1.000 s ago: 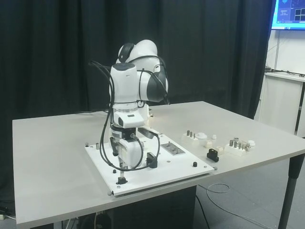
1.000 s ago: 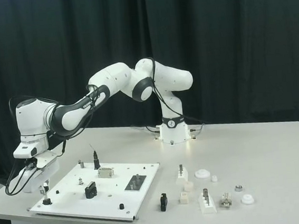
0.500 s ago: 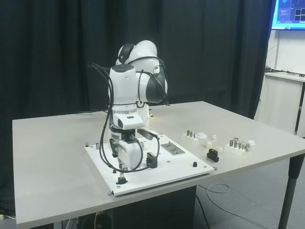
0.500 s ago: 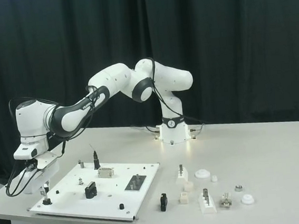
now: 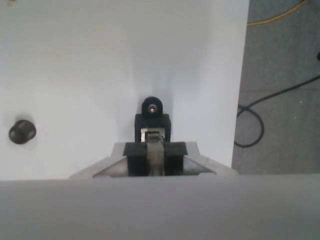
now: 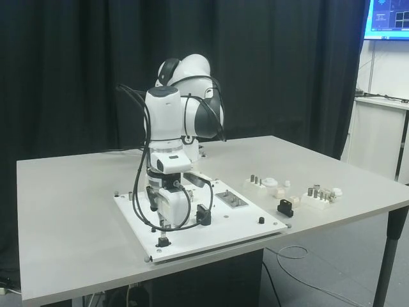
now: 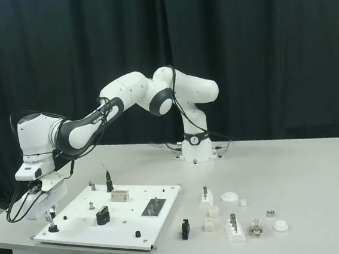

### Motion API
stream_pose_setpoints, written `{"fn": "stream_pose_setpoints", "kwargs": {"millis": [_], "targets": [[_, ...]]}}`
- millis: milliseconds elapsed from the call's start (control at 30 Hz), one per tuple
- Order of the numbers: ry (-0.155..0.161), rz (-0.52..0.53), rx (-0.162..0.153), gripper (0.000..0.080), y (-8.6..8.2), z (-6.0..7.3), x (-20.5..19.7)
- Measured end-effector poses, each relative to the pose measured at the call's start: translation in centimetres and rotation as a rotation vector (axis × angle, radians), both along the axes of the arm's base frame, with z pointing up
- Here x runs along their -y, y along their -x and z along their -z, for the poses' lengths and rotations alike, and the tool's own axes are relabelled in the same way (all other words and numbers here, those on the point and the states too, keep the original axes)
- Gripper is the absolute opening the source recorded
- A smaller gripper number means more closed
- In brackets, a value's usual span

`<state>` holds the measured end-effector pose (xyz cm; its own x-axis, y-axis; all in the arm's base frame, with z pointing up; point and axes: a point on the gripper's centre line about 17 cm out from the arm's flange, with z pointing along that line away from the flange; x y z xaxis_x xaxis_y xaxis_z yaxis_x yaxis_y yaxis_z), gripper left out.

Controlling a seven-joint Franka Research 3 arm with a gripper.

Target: Insert Ethernet.

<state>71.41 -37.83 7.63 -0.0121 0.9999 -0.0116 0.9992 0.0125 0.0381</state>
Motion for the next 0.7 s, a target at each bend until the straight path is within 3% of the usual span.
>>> {"fn": "stream_pose_setpoints", "kwargs": {"millis": [700], "targets": [[-0.006,0.004,0.007,0.0064,-0.14,0.02,-0.04]]}}
